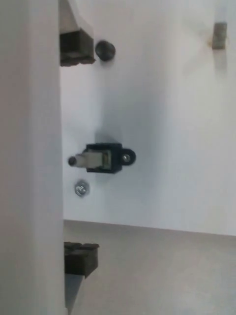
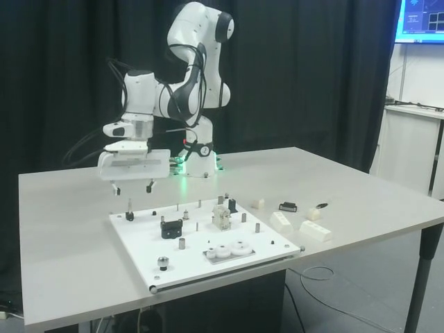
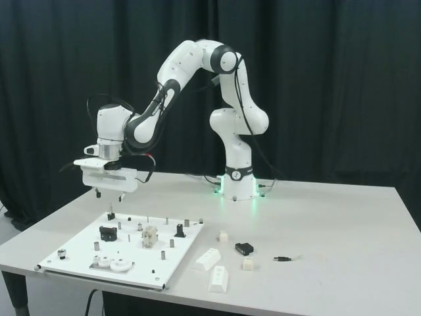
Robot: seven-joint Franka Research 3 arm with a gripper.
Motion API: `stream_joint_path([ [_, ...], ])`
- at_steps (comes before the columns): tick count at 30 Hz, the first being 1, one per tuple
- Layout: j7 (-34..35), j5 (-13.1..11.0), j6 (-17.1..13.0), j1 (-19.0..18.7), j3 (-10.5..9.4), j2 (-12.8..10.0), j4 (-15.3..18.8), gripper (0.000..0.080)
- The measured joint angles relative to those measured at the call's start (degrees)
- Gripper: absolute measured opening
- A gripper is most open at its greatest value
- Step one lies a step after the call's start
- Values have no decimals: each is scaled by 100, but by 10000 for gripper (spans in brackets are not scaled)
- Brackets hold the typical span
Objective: Remove Ethernet.
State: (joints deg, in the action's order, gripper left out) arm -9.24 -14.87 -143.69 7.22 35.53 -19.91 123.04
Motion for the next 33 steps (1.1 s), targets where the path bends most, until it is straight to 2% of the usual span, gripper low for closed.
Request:
stream_joint_path([
  [7,-274,-228,97,38,-1,-365,-243,800],
  [15,-499,-413,266,95,-1,-655,-440,800],
  [22,-715,-556,354,146,-1,-789,-514,800],
  [33,-955,-765,370,170,-1,-882,-519,800],
])
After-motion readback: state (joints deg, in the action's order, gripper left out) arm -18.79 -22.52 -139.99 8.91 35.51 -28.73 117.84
